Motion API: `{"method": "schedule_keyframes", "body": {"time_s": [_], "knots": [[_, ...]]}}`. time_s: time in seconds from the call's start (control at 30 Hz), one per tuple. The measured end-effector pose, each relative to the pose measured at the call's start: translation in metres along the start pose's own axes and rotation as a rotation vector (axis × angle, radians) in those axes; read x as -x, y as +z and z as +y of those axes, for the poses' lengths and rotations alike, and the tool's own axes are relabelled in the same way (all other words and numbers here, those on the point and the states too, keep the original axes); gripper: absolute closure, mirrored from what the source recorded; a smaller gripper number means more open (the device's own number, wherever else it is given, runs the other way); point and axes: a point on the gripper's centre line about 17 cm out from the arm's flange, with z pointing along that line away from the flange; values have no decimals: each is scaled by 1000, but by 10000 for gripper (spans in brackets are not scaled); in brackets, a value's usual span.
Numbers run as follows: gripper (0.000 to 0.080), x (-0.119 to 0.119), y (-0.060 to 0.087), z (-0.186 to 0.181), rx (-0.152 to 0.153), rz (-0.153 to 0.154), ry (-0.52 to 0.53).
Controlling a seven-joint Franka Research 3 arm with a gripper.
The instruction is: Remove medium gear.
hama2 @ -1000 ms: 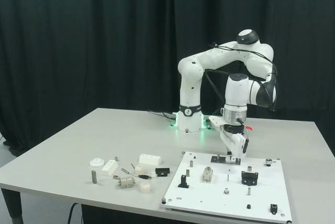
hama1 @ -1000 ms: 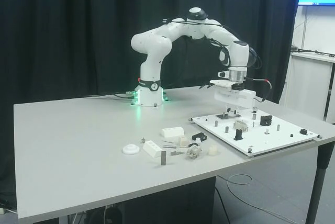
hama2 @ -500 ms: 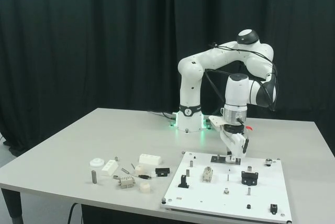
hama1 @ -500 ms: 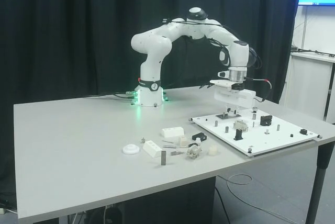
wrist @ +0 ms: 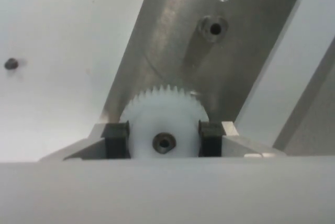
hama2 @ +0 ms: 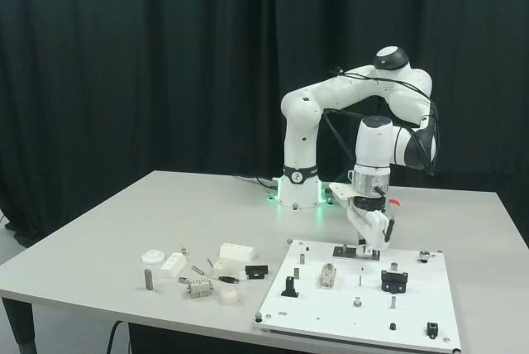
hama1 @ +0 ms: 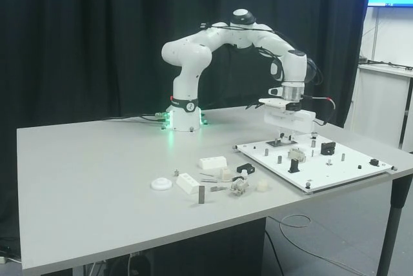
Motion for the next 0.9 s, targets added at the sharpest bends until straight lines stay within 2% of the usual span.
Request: {"method": "schedule_keyframes", "body": {"time_s": [0.6, 0.9], "knots": [[524, 0, -1, 0, -12, -29, -29], [524, 0, -9, 0, -14, -48, -14]]}}
